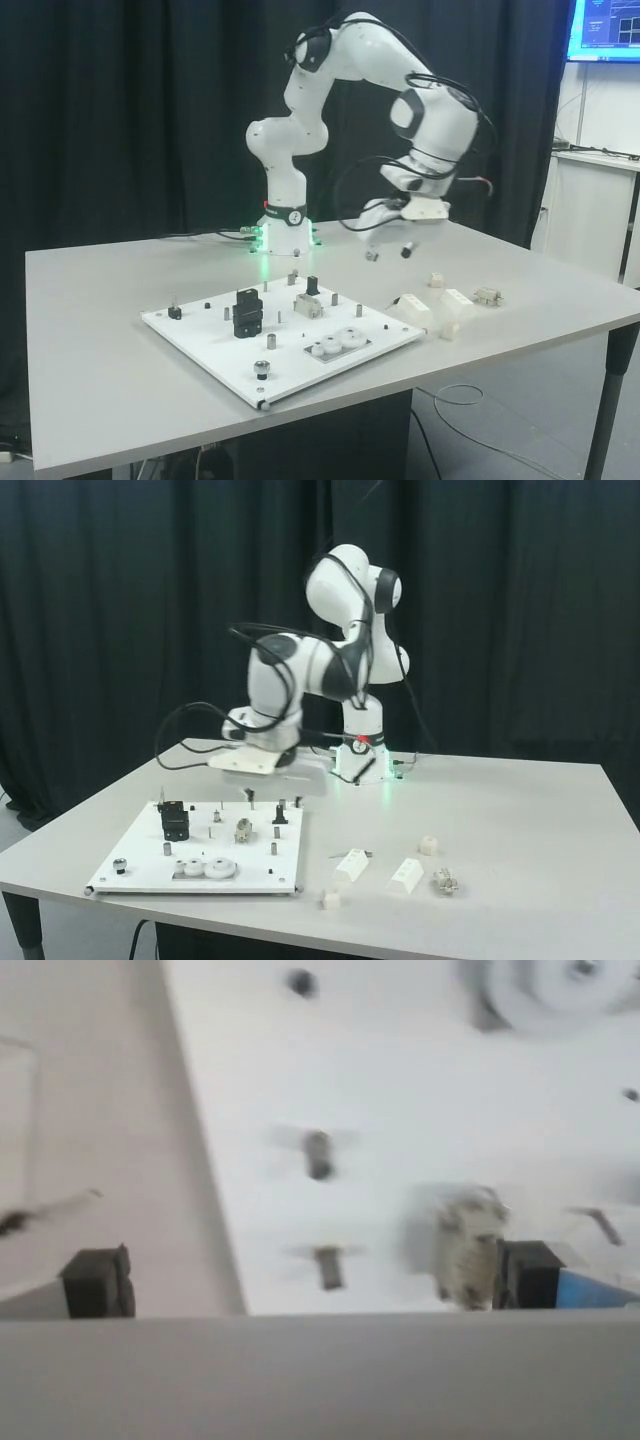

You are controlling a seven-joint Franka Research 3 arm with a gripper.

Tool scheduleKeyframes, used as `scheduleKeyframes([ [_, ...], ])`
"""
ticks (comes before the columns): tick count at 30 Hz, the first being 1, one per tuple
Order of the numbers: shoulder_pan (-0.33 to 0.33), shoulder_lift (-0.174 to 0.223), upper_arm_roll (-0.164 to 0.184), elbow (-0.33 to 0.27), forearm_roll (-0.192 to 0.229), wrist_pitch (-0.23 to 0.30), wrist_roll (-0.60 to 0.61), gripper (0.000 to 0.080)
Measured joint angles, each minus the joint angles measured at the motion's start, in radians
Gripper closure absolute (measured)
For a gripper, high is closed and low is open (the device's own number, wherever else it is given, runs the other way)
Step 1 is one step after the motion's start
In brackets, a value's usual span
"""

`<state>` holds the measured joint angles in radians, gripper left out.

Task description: Remove D-SUB.

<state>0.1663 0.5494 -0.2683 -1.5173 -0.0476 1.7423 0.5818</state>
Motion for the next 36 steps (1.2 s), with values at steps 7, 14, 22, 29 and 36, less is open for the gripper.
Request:
scheduleKeyframes([
  [7,-0.079,-0.014,0.0,-0.001,0.0,-0.013,-0.103,0.0003],
  [14,-0.148,-0.016,-0.002,-0.005,0.0,-0.013,-0.192,0.0003],
  [22,-0.216,-0.016,-0.011,-0.021,0.001,0.018,-0.285,0.0003],
  [29,-0.244,-0.022,-0.041,-0.059,0.013,0.073,-0.359,0.0003],
  [36,-0.251,-0.037,-0.088,-0.115,0.047,0.143,-0.414,0.0003],
])
